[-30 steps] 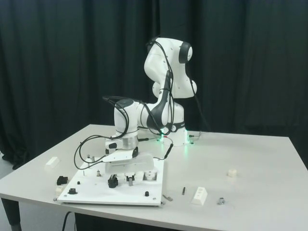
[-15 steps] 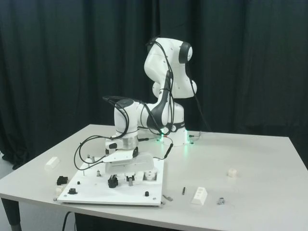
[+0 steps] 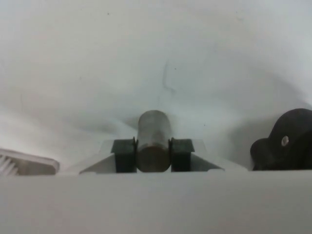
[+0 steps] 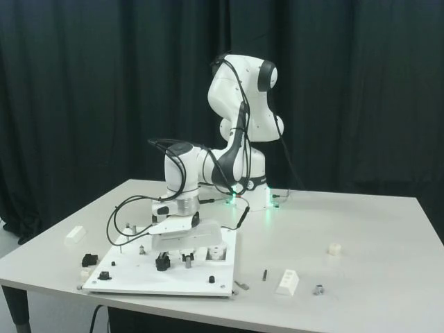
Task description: Remove round peg 4.
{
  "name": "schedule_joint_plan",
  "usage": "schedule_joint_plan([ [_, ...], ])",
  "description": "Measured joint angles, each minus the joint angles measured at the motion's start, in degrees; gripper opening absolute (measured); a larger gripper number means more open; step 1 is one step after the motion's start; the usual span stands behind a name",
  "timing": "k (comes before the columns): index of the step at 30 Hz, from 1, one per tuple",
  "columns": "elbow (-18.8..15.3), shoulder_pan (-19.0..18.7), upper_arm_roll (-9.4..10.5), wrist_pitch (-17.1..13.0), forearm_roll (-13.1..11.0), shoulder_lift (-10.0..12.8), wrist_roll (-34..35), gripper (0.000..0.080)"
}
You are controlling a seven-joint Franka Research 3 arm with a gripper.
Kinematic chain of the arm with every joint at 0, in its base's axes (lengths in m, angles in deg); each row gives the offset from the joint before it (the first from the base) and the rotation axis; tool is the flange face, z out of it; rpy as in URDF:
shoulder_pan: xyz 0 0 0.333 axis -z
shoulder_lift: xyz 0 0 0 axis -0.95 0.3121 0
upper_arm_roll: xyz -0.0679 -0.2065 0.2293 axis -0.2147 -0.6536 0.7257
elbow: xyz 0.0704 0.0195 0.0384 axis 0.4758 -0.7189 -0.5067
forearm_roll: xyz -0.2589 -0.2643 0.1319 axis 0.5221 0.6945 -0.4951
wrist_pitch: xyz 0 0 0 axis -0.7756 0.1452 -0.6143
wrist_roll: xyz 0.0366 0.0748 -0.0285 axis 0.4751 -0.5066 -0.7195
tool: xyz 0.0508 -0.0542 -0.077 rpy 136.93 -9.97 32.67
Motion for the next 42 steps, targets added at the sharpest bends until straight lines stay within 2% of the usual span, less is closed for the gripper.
schedule_joint_plan([
  [20, 1.5, 0.0, -0.06, 2.2, 0.9, 0.7, 0.0, 0.015],
  [42, 1.6, 0.1, -0.05, 2.4, 0.9, 0.8, 0.2, 0.015],
])
